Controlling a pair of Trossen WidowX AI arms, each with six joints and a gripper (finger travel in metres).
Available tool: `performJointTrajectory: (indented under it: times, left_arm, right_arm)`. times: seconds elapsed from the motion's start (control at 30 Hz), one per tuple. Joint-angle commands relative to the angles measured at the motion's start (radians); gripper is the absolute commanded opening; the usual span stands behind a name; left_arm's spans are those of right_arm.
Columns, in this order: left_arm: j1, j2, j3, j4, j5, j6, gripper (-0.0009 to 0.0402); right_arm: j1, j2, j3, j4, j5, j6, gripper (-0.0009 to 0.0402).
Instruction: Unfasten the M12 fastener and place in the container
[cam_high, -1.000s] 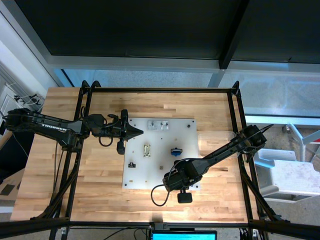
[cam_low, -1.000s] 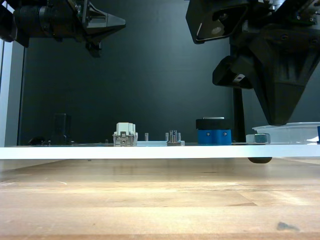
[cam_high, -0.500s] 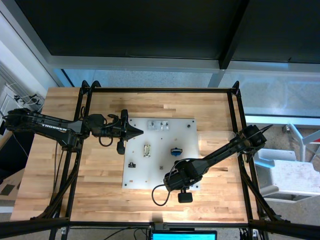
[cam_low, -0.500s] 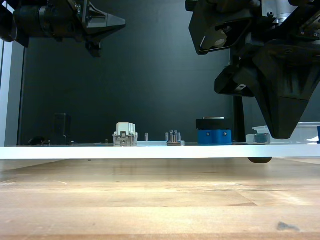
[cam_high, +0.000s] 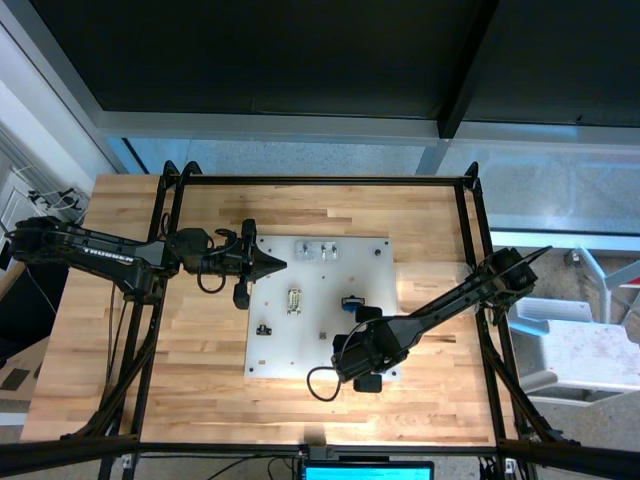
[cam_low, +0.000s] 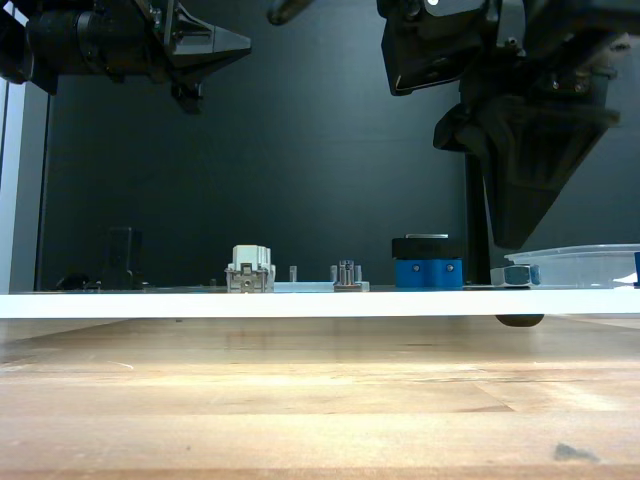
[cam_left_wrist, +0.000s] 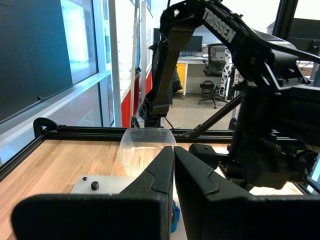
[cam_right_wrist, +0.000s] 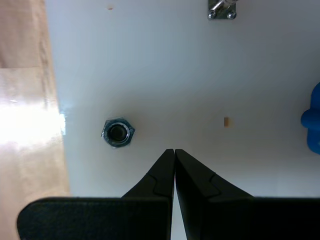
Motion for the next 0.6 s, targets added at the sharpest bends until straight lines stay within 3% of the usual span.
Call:
performJointTrajectory:
  times: [0.03,0.2,0.3,0.6]
  left_arm:
    - [0.0,0.0,0.0,0.0,0.0,0.0,0.0]
    - [0.0,0.0,0.0,0.0,0.0,0.0,0.0]
    - [0.0,0.0,0.0,0.0,0.0,0.0,0.0]
    - [0.0,0.0,0.0,0.0,0.0,0.0,0.0]
  right_arm:
    - [0.001,-0.005,0.008,0.001,-0.083,0.0,0.0]
    - [0.003,-0.005,0.02,0.024,-0.198,-0.002,0.0]
    - [0.005,0.006,0.019,0.051,-0.238,-0.009,0.0]
    - [0.005,0.036,-0.014,0.135,-0.24,-0.025,0.0]
